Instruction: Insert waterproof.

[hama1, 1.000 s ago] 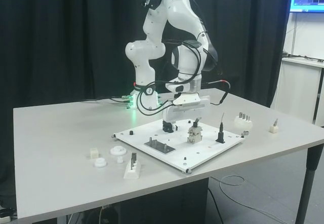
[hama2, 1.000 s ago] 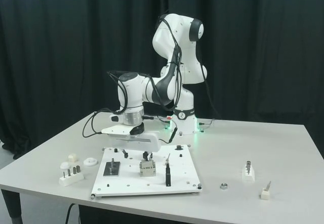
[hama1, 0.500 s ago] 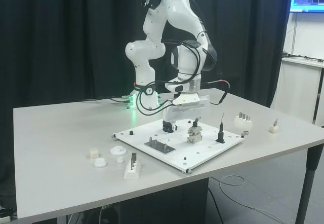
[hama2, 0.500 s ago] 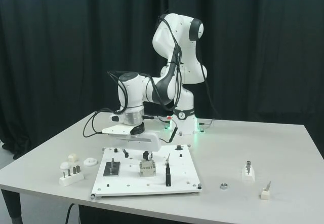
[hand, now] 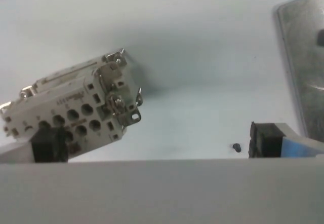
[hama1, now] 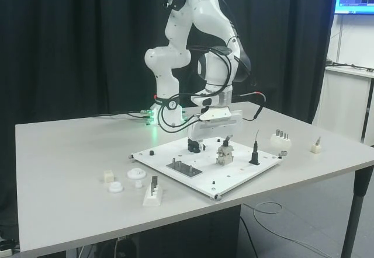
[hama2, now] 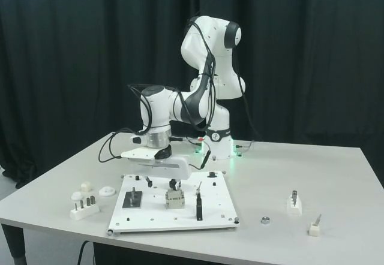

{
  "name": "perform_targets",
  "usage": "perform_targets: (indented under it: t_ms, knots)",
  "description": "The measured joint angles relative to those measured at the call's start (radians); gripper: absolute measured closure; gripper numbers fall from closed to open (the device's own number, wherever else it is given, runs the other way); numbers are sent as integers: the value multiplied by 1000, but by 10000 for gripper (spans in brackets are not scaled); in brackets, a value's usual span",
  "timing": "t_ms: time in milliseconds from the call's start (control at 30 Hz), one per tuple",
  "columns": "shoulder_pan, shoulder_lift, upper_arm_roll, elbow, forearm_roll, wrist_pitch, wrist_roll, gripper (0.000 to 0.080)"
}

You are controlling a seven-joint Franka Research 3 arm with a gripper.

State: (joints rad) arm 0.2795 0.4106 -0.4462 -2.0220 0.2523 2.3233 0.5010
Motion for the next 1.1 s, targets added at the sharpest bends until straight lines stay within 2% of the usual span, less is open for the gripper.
perform_targets:
  t_ms: [467, 700, 1100]
  knots:
    - [0, -4, 2, -11, 0, 4, 5, 3]
    - [2, -3, 8, -31, 6, 39, 8, 3]
    - [2, -8, 7, -37, 4, 49, 6, 2]
